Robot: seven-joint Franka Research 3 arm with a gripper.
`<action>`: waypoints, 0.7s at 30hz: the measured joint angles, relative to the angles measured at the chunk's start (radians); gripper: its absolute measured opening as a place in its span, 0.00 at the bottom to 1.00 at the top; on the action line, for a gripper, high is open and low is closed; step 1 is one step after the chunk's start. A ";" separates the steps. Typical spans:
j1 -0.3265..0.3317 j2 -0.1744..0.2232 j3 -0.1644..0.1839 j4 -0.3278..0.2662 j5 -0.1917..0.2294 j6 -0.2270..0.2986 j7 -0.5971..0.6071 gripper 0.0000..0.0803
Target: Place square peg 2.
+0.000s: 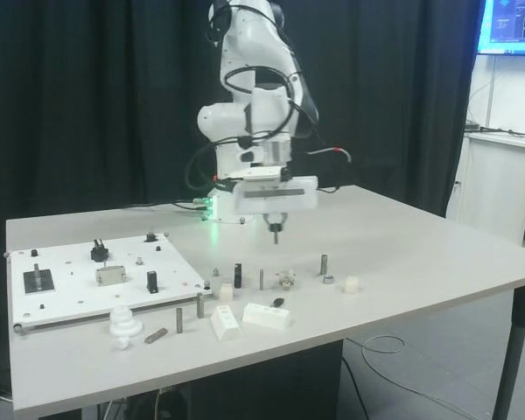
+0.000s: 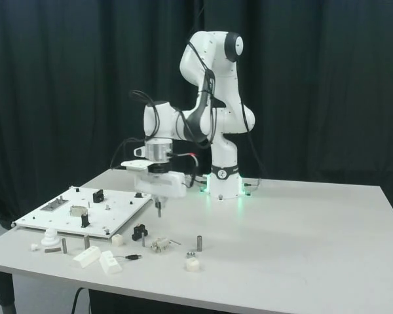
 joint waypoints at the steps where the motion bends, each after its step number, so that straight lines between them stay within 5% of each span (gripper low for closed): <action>1: 0.003 0.008 0.009 0.005 0.000 0.011 0.001 0.09; 11: 0.015 0.115 0.076 0.103 0.000 0.081 0.006 0.09; 21: 0.016 0.232 0.094 0.227 0.000 0.083 0.041 0.09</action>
